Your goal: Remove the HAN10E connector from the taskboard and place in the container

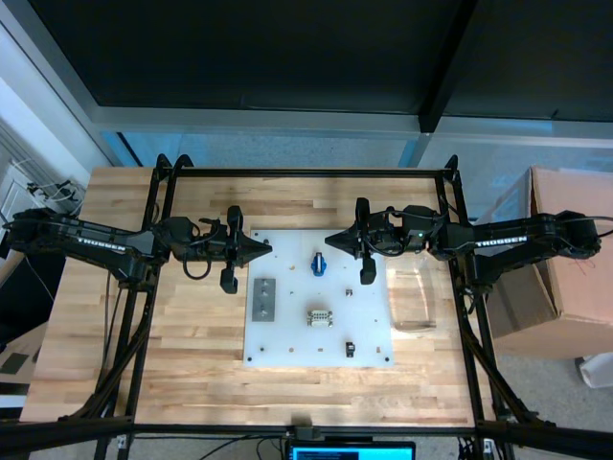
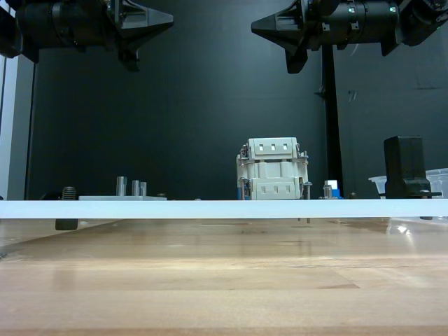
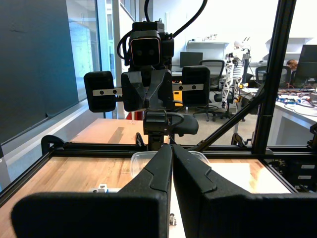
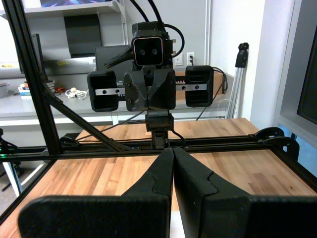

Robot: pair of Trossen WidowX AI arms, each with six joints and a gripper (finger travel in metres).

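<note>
The beige HAN10E connector [image 1: 320,317] sits upright in its seat on the white taskboard [image 1: 287,340]; the low view shows the connector [image 2: 271,171] standing square on the board edge. My left gripper [image 1: 265,248] hovers high over the board's far left corner, shut with nothing held, its fingers [image 3: 157,171] pressed together. My right gripper [image 1: 331,241] hovers high over the board's far edge, shut and empty as well, fingers [image 4: 159,171] touching. Both grippers point at each other, well above and behind the connector. The clear container [image 1: 414,299] lies just right of the board.
On the board stand a grey metal block [image 1: 262,298], a blue part [image 1: 319,263] and a small black part [image 1: 351,349]. A black frame [image 1: 306,173] rings the table. A cardboard box [image 1: 556,259] stands off the table's right side.
</note>
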